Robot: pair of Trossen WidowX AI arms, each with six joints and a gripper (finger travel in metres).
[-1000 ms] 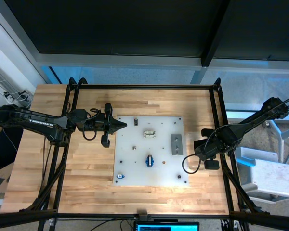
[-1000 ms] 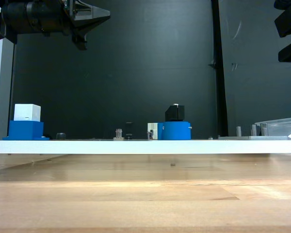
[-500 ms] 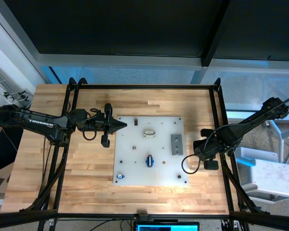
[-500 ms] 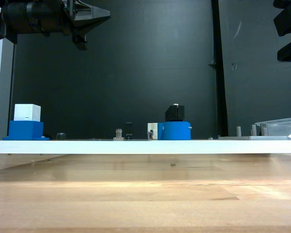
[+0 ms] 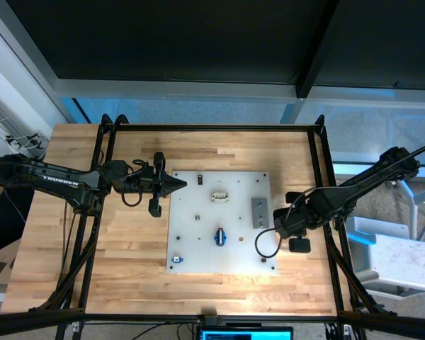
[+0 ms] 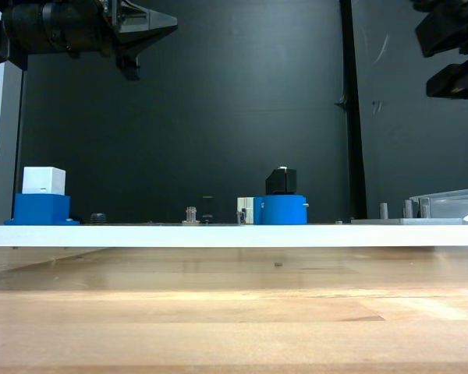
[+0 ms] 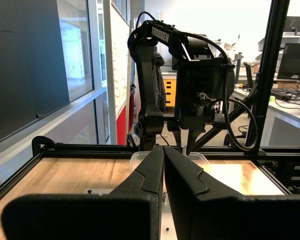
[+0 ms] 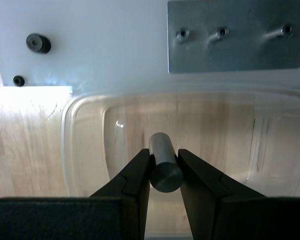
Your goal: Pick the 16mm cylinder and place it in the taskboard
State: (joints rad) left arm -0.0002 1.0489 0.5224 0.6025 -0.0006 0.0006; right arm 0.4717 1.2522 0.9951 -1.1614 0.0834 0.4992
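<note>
**Cylinder** (image 8: 166, 171): short dark-grey metal peg, held in the air just off the board's right edge. It is gripped across its round side, one flat end facing the wrist camera. This probably leaves the far end free for lowering into a hole.

**Right pincer** (image 8: 163, 155): pinching the cylinder between both fingers, raised well above board level. It sits just off the board's right edge, beside the block.

**Tray** (image 8: 85, 150): clear plastic, lying on the desk against the board's right edge, directly under the held cylinder. No other part is visible in it.

**Board** (image 5: 198, 241): flat white square plate at the middle of the desk (image 5: 127, 283). Which hole is meant for the cylinder cannot be told.

**Block** (image 5: 260, 212): grey metal rectangle with three small pins, fixed near the board's right edge, the fitting nearest the cylinder.

**Left pincer** (image 5: 178, 182): fingers pressed together on nothing, hovering high over the board's left edge and pointing inward, seemingly parked out of the way.

**Step, judged:** pick done, carry across to the board and insertion not yet done.
</note>
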